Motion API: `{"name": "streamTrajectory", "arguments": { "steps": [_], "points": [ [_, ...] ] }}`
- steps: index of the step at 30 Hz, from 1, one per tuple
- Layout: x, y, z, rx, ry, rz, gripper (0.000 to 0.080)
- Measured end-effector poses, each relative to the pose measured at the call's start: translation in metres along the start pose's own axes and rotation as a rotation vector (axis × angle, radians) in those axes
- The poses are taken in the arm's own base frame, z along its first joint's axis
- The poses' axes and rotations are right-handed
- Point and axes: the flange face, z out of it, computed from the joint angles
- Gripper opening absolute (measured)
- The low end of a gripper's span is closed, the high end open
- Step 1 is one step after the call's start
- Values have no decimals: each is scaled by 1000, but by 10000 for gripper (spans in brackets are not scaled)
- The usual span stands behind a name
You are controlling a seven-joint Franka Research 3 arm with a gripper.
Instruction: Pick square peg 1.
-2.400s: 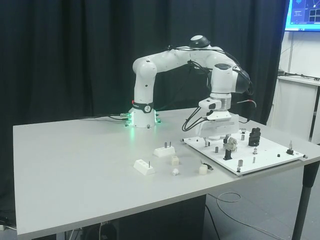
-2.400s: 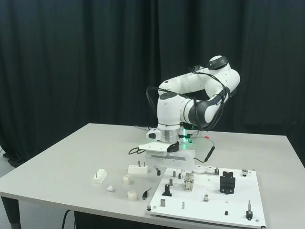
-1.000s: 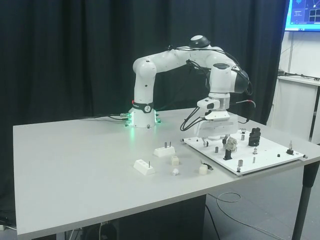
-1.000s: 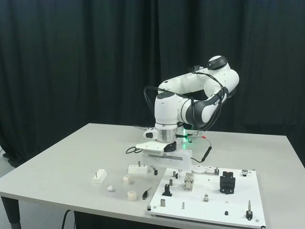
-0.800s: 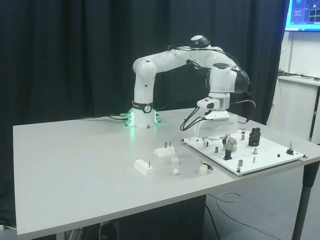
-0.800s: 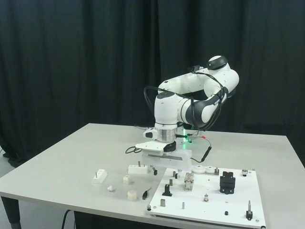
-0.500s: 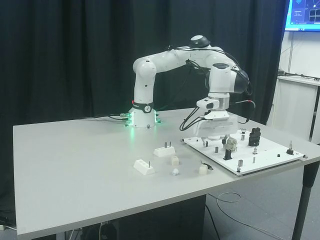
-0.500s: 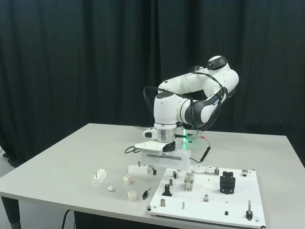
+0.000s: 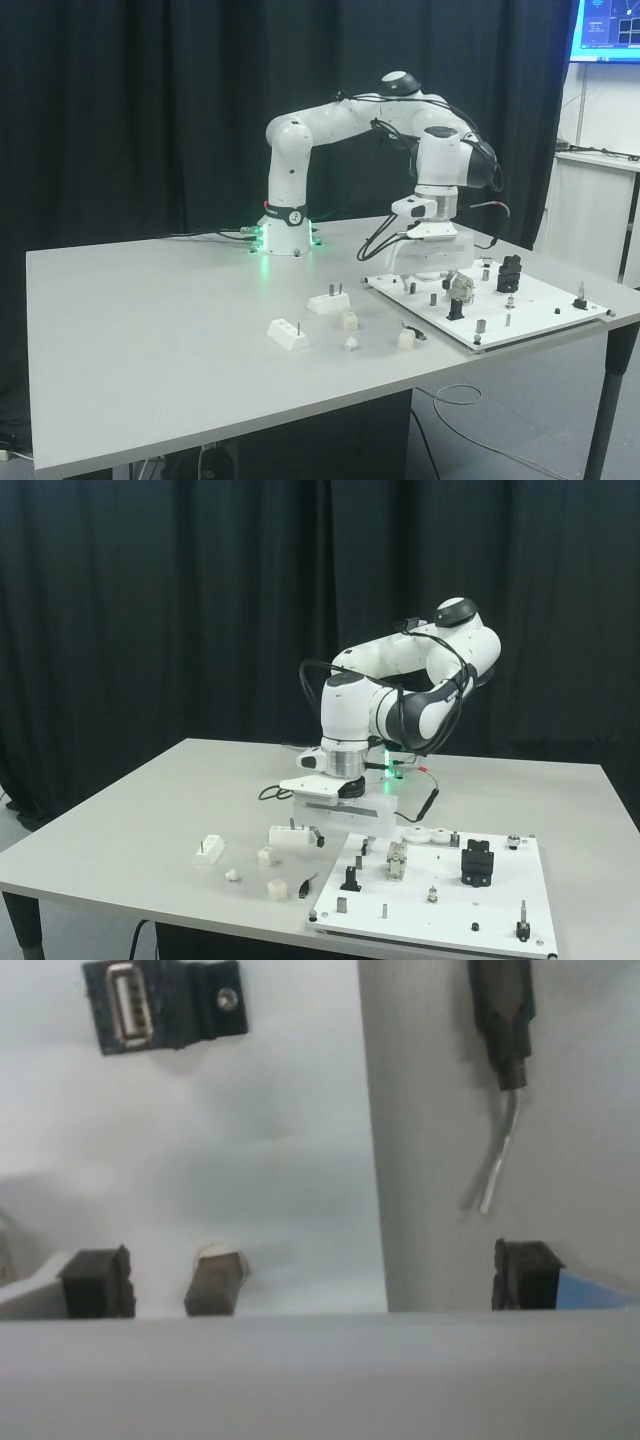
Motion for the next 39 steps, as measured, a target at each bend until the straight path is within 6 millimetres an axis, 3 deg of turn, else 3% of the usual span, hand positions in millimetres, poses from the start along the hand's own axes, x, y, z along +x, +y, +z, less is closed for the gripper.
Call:
{"name": "streamTrajectory", "arguments": {
  "steps": [21,39],
  "points": [
    [13,17,0,-59,41,111,800],
    [30,75,-1,-105,47,231,800]
  ]
}}
